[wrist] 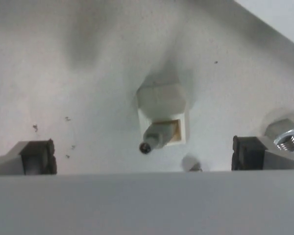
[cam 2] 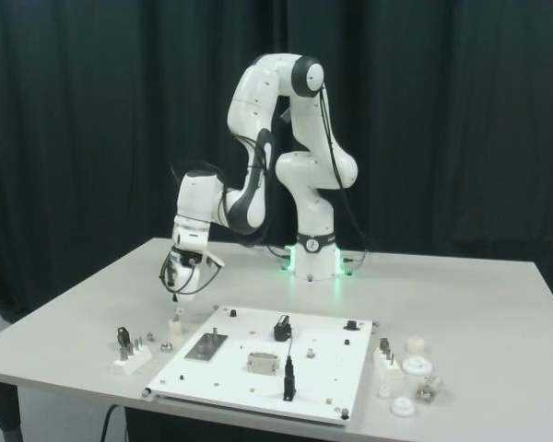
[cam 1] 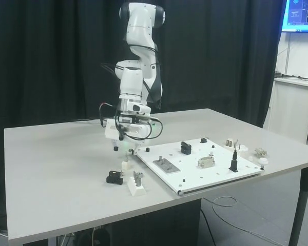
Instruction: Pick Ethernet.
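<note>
In the wrist view the gripper point(wrist: 142, 155) is seen wide open, with its two black fingertips point(wrist: 39, 156) far apart and nothing held between them. The Ethernet plug point(wrist: 157, 138) is found under the gap between the fingertips, about midway, and it is touched by neither of them. The plug is seated in a small white holder point(wrist: 162, 111), with its dark tip pointing out of the holder. A hex nut point(wrist: 287, 138) is lying on the table just beside one fingertip.

In the first room view the gripper point(cam 1: 117, 145) is held above the holder point(cam 1: 126, 165), and a clear gap is left between them. The holder is standing on the grey table point(cam 1: 51, 154), just beside the corner of the white board point(cam 1: 215, 173). Nearer to the table edge, a black part point(cam 1: 113, 177) and a white block with pegs point(cam 1: 137, 185) are placed.

In the second room view the same arrangement is shown: the gripper point(cam 2: 173, 295) above the holder point(cam 2: 176, 325). Farther back, a green light point(cam 2: 290, 262) is seen at the arm's base.
</note>
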